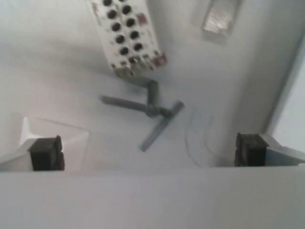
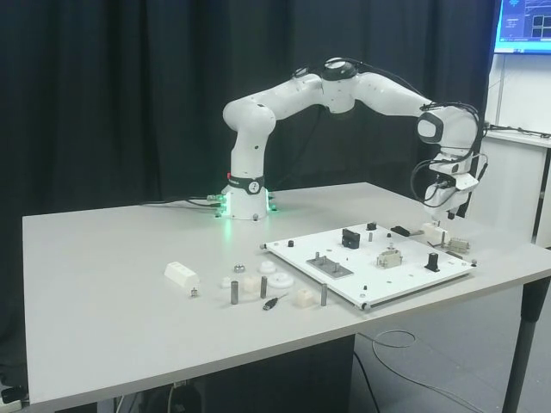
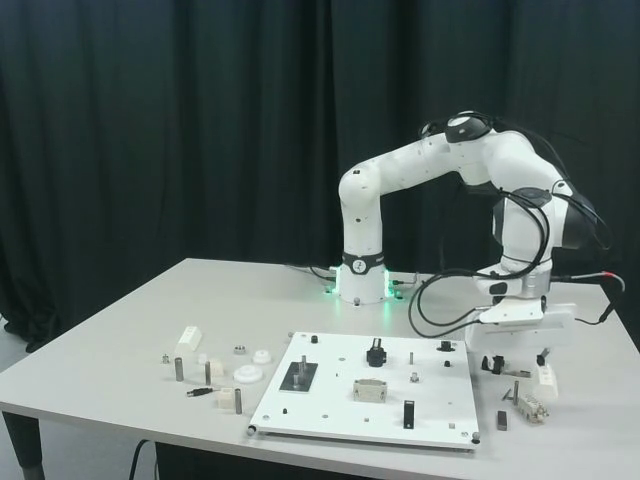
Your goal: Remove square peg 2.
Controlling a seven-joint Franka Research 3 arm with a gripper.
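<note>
The white assembly board (image 3: pixel 330 415) (image 2: pixel 387 284) lies on the grey table. On it stand a black upright peg (image 3: pixel 409 412) (image 2: pixel 433 261), a black block (image 3: pixel 376 353) (image 2: pixel 350 237) and a thin peg on a grey plate (image 3: pixel 300 375) (image 2: pixel 331 267). I cannot tell which one is square peg 2. My gripper (image 3: pixel 515 362) (image 2: pixel 442 211) (image 1: pixel 147 152) hangs past the board's far right side, near the table edge. It is open and holds nothing. Its black fingertips (image 1: pixel 45 152) stand wide apart in the wrist view.
Below the gripper lie a white block (image 3: pixel 547 380) (image 2: pixel 433 231), a small connector (image 3: pixel 530 408) (image 2: pixel 458 248) and a black piece (image 3: pixel 502 420). Several loose pegs and white parts (image 3: pixel 225 385) (image 2: pixel 258 284) sit left of the board. The wrist view shows a white holed strip (image 1: pixel 126 33) and crossed grey bars (image 1: pixel 150 112).
</note>
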